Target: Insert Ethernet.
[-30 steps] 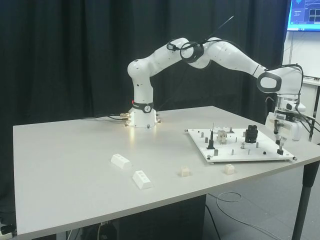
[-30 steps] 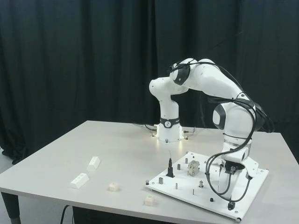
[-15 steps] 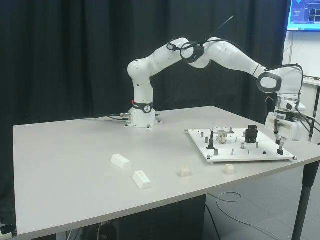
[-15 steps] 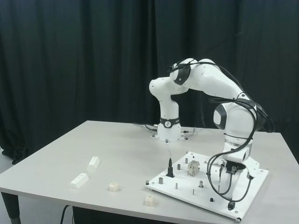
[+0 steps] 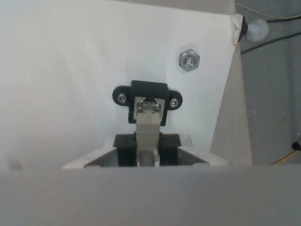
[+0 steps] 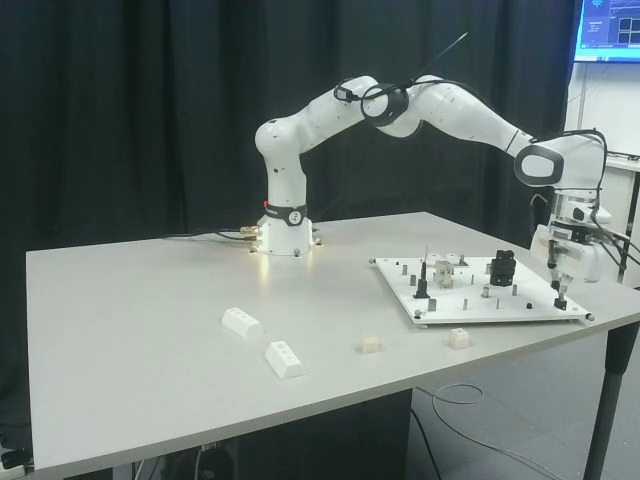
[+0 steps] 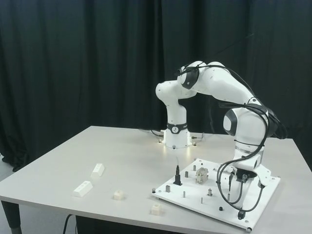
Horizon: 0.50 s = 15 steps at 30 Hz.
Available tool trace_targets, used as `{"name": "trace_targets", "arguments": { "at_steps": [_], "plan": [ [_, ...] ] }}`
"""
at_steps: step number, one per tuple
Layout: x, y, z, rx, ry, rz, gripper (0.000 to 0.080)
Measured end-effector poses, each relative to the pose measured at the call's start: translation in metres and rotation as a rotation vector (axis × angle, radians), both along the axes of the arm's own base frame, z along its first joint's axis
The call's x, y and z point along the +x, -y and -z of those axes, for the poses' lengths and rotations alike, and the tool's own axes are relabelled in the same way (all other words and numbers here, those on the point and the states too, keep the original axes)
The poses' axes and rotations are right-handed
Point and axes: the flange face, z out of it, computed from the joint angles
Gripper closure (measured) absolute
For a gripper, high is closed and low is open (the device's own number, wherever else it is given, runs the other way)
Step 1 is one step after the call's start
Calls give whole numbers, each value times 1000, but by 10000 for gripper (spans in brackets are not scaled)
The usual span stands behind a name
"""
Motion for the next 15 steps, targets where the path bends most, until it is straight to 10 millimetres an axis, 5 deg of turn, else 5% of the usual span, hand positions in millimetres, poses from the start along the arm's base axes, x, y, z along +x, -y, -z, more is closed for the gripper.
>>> {"name": "trace_targets", "arguments": {
  "at_steps": [15],
  "plan": [
    [-1, -5, -1, 5, 8, -6, 705]
  ]
}}
